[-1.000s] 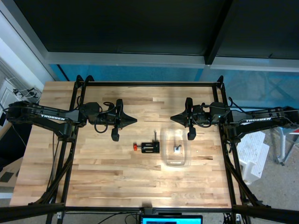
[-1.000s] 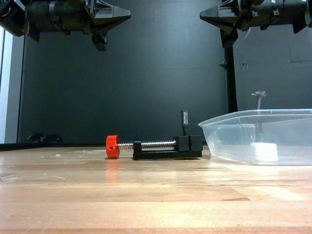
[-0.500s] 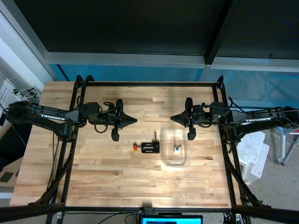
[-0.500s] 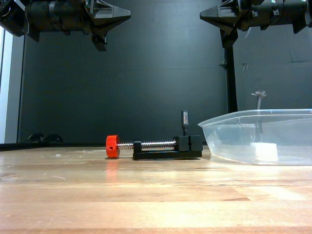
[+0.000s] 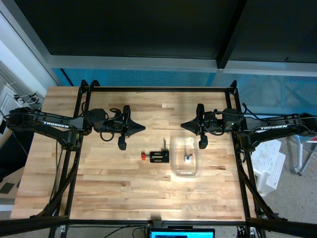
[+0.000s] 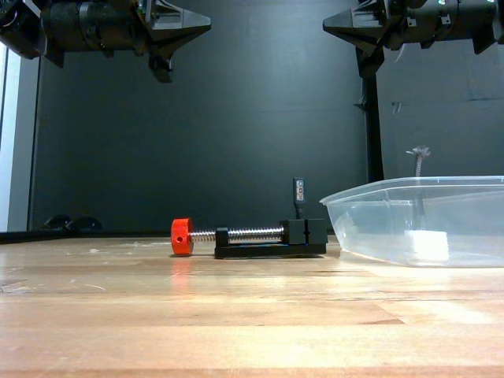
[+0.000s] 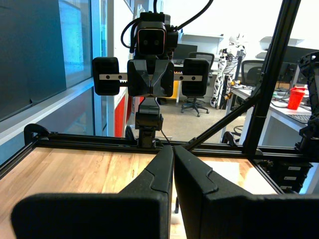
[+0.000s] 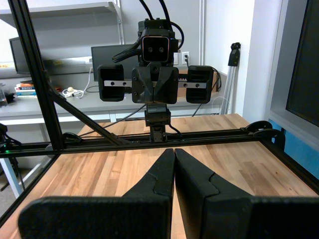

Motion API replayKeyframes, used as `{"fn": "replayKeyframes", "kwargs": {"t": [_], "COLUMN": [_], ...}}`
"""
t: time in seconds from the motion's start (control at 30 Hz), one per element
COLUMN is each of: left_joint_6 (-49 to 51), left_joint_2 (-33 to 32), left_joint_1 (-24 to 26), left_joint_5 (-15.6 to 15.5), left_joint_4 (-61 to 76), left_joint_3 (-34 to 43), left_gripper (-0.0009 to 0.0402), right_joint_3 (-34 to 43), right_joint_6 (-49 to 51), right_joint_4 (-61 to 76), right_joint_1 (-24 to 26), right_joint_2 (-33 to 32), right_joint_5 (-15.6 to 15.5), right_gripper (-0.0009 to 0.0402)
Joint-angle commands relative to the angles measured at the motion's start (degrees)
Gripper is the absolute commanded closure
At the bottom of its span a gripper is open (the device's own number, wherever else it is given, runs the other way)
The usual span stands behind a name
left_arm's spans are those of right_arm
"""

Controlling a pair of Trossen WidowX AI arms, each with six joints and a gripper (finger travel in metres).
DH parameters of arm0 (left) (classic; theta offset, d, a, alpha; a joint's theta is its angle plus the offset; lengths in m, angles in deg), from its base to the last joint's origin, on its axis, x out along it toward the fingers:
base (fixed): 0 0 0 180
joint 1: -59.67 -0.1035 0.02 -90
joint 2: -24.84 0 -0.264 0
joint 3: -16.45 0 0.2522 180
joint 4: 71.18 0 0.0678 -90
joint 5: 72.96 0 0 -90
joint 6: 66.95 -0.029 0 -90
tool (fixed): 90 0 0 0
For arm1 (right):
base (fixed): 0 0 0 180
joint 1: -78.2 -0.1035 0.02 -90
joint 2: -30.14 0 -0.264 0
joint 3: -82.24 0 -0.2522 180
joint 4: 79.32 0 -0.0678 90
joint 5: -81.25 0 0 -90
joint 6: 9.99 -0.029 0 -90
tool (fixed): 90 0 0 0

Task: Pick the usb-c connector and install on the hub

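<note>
Table (image 5: pixel 124 188) layout is unchanged across the last second; nothing shifts in high or low view. Both arms hang level, high above the wood, pointing inward at each other. Left gripper (image 5: pixel 141 128) sits at 11 o'clock from the vise (image 5: pixel 158 157), with its fingers pressed together and nothing between them, as the left wrist view confirms. Right gripper (image 5: pixel 184 125) sits at 12 o'clock from the clear tub (image 5: pixel 186 173), fingers likewise closed and empty, well above the rim.

Tub lies at 3 o'clock from the vise, just beside it. Vise lies flat with its red knob (image 5: pixel 143 156) pointing to 9 o'clock. Small black upright piece in the vise, likely the hub (image 6: pixel 298 191), stands clear of everything else. Usb-c connector (image 5: pixel 188 158) lies free inside the tub as a small dark piece, untouched; exact pose cannot be told.

No motion means the pick is not yet begun. Judgement: right gripper is nearest, and needs to spread and descend into the tub.
</note>
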Motion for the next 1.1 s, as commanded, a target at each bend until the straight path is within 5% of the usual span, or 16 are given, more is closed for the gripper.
{"fn": "replayKeyframes", "kwargs": {"t": [0.03,0.6,1.1], "left_joint_6": [0.0,0.0,0.0], "left_joint_2": [0.0,0.0,0.0], "left_joint_1": [0.0,0.0,0.0], "left_joint_5": [0.0,0.0,0.0], "left_joint_4": [0.0,0.0,0.0], "left_joint_3": [0.0,0.0,0.0], "left_gripper": [0.0393,0.0393,0.0393], "right_joint_3": [0.0,1.1,15.5], "right_joint_6": [0.0,-1.7,-2.4], "right_joint_4": [0.0,1.5,46.2], "right_joint_1": [0.0,0.0,-1.1], "right_joint_2": [0.0,0.0,-0.9], "right_joint_5": [0.0,0.5,0.6], "right_gripper": [0.0393,0.0394,0.0393]}}
